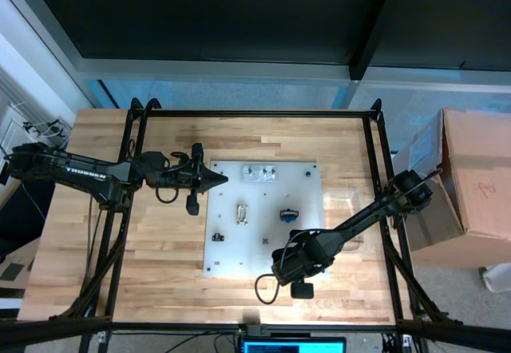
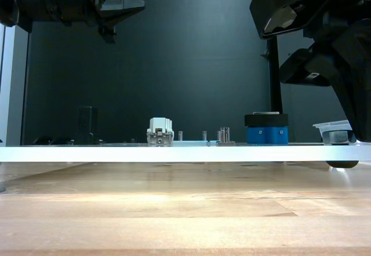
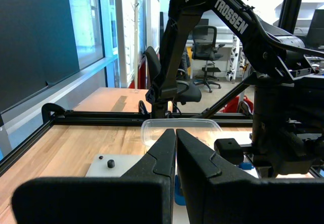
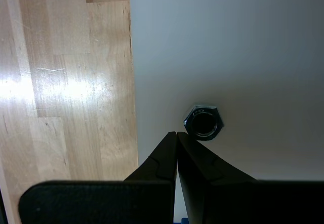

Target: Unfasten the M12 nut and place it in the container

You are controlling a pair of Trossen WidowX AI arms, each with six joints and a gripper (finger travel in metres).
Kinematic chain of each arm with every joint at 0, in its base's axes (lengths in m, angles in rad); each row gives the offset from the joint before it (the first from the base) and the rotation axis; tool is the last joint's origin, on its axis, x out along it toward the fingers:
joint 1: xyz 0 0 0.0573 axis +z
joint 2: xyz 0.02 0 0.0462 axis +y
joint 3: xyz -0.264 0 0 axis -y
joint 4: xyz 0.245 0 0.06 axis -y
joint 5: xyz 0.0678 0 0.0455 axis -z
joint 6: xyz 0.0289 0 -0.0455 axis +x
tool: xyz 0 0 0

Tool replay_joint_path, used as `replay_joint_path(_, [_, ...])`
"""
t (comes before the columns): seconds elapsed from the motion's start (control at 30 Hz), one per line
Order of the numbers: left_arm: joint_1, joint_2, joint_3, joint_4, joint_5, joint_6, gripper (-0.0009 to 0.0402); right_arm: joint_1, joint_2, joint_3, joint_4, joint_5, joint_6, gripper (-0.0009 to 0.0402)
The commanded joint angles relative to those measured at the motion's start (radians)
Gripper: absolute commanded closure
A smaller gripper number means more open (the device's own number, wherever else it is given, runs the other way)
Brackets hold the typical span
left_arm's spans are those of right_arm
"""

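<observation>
- Nut (image 4: 190, 118) on its stud (image 4: 205, 124), to judge by the black core filling the bore; low against the board (image 4: 228, 41), near its near right edge; not yet off, not in the container (image 3: 192, 121); in the low view seemingly tucked under the container's rim, though likely only by line of sight.
- Down at that same edge, the right gripper (image 4: 176, 135), pointing straight at the board; probably so placed because the stud stands there and unscrewing calls for a grip from above.
- Fingers pressed together at the tips, pinching nothing; tips just beside the nut, on the side toward the board's edge; touching it or a hair apart, cannot tell; no bite on the nut as things stand, so spreading and centring over it needed before any turn.
- High over the board's far left, the left gripper (image 3: 175, 133), level, aimed across the board; likewise pressed together and empty; probably held clear of the work.
- Container on the surface (image 1: 160, 241) just beside the board's right edge, near the stud; presumably for a short carry once the nut comes loose.
</observation>
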Motion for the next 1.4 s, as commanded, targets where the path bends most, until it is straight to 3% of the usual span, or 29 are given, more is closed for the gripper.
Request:
replay_joint_path(0.03, [0.0,0.0,0.0,0.0,0.0,0.0,0.0393,-0.001,-0.001,0.0,0.0,0.003,0.0,0.0393])
replay_joint_path(0.53, [0.0,0.0,0.0,0.0,0.0,0.0,0.0393,-0.001,-0.002,0.0,-0.018,0.018,-0.007,0.0393])
replay_joint_path(0.57, [0.0,0.0,0.0,0.0,0.0,0.0,0.0393,0.0,-0.005,0.0,-0.033,0.055,-0.007,0.0393])
replay_joint_path(0.63, [0.0,0.0,0.0,0.0,0.0,0.0,0.0393,0.0,-0.015,0.0,-0.089,0.222,0.078,0.0393])
replay_joint_path(0.67, [0.0,0.0,0.0,0.0,0.0,0.0,0.0393,0.0,-0.021,0.003,-0.114,0.28,0.113,0.0393])
replay_joint_path(0.7, [0.0,0.0,0.0,0.0,0.0,0.0,0.0393,0.0,-0.026,0.006,-0.13,0.292,0.113,0.0393])
replay_joint_path(0.87, [0.0,0.0,0.0,0.0,0.0,0.0,0.0393,0.0,-0.039,0.013,-0.166,0.27,0.097,0.0393])
replay_joint_path(1.27, [0.0,0.0,0.0,0.001,0.0,0.0,0.0393,0.0,-0.066,0.013,-0.092,-0.001,0.087,0.0393])
replay_joint_path(1.33, [0.0,0.0,0.0,-0.001,0.0,0.0,0.0393,0.0,-0.066,0.013,-0.074,-0.035,0.072,0.0393])
replay_joint_path(1.4, [0.0,0.0,0.0,0.0,0.0,0.0,0.0393,0.0,-0.06,0.012,-0.063,-0.035,0.06,0.0393])
